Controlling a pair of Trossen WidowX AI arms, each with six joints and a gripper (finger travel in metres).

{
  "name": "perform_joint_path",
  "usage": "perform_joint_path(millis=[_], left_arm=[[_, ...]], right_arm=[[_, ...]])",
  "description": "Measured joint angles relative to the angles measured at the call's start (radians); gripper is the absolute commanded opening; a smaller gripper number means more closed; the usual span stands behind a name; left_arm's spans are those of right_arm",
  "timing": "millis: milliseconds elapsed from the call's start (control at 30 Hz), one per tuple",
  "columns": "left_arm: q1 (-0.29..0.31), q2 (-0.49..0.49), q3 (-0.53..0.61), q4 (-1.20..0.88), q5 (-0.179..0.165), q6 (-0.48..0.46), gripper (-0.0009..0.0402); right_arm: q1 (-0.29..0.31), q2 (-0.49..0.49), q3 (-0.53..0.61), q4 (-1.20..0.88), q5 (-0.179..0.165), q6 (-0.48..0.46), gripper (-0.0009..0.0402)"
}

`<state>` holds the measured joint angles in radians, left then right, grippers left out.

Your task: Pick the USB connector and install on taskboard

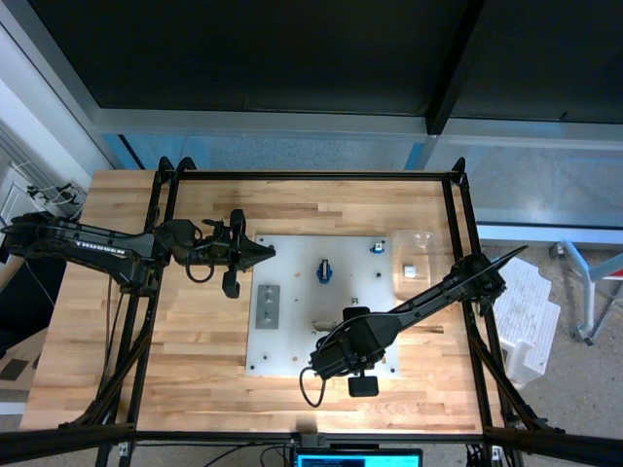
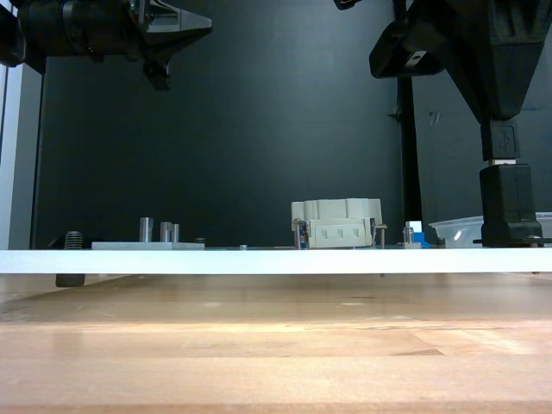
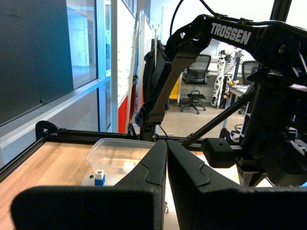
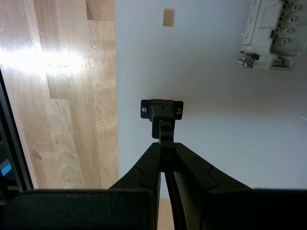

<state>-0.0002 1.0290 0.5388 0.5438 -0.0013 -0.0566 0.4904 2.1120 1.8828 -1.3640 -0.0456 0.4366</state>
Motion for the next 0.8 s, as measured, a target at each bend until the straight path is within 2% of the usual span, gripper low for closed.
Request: perform_joint_path(millis=[800], left_arm=[[0.0,0.0,0.0,0.0,0.0,0.0,0.0]], right_arm=[[0.007,-0.014,-0.007,0.008,0.004,0.0,0.0]])
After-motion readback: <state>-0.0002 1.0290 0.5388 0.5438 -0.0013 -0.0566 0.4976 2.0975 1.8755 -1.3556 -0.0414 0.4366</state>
